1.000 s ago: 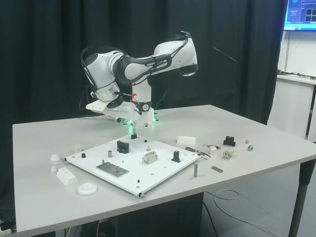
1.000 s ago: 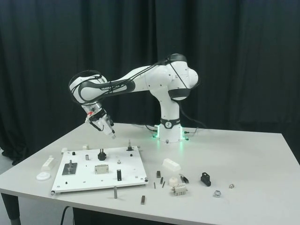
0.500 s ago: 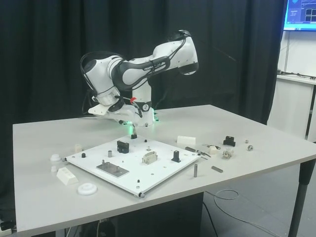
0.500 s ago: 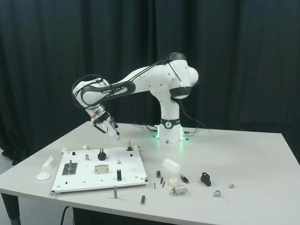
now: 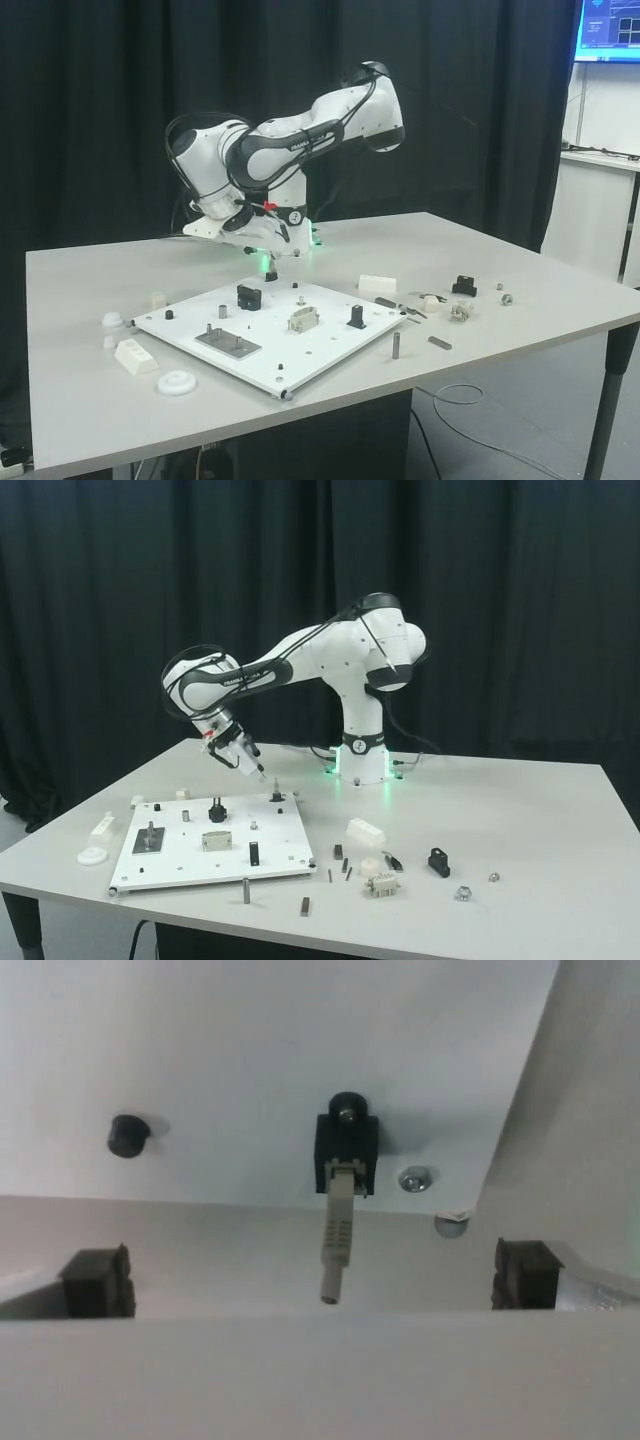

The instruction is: Remove Ethernet.

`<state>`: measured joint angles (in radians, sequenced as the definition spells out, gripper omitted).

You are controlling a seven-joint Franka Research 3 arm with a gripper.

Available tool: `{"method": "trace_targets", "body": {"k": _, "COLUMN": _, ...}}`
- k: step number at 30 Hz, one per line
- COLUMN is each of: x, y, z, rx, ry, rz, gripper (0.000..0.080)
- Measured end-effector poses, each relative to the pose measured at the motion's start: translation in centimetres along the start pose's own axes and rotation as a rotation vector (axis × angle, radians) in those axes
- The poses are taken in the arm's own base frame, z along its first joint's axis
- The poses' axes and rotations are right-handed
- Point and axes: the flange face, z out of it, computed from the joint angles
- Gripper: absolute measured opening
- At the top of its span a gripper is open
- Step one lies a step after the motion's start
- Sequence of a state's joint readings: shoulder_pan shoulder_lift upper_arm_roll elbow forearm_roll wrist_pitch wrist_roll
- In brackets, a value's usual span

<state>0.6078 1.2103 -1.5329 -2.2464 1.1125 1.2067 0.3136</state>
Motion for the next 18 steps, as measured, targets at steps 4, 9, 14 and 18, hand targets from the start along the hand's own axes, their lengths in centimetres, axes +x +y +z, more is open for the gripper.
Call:
{"method": "trace_targets", "body": {"k": 4, "x": 0.0, "y": 0.3, "z": 0.5, "rx": -0.003, "ry": -0.001, "rz": 0.001, "gripper": 0.08}}
{"method": "trace_targets", "body": {"k": 9, "x": 0.0, "y": 0.6, "z": 1.2, "rx": -0.008, "ry": -0.001, "rz": -0.005, "gripper": 0.08}}
{"method": "trace_targets", "body": {"k": 14, "x": 0.1, "y": 1.0, "z": 1.9, "rx": -0.014, "ry": -0.001, "rz": -0.006, "gripper": 0.08}}
{"method": "trace_targets", "body": {"k": 18, "x": 0.2, "y": 1.3, "z": 2.5, "rx": -0.019, "ry": -0.003, "rz": -0.007, "gripper": 0.08}}
